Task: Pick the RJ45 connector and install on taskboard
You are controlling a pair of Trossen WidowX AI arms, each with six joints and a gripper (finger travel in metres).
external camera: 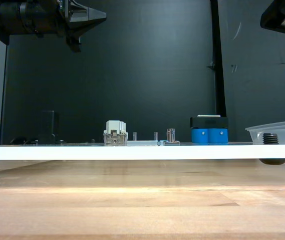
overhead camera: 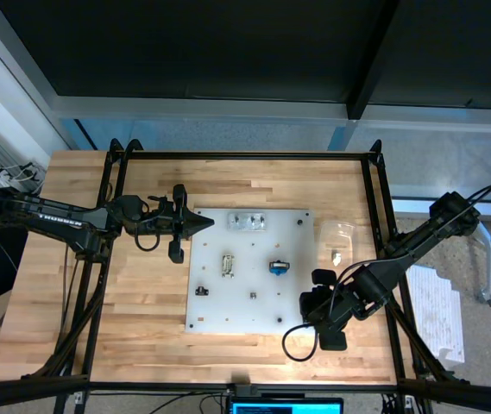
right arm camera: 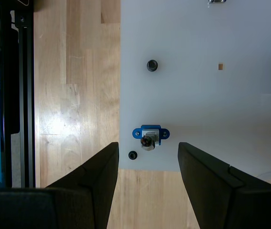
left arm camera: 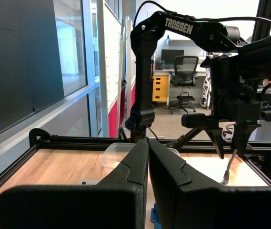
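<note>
The taskboard [overhead camera: 245, 285] lies flat in the middle of the table, with a white panel and small blue, silver and black fittings. A tiny whitish piece, the RJ45 connector [overhead camera: 337, 257], rests just off the board's right edge by a clear tray [overhead camera: 342, 231]. My right gripper [overhead camera: 316, 302] hovers over the board's right edge, nearer than the connector, open and holding nothing. In the right wrist view the open right gripper [right arm camera: 148, 146] frames a small blue fitting [right arm camera: 150, 134] on the board [right arm camera: 211, 105]. My left gripper [overhead camera: 200, 222] hangs shut above the board's left edge.
A grey-white socket block [external camera: 115, 135] and blue blocks [external camera: 209, 134] stand on the board. The tray [external camera: 277, 131] holds a black screw-like part [external camera: 268, 138]. A black frame [overhead camera: 374, 198] runs around the table. Bare wood lies in front of the board.
</note>
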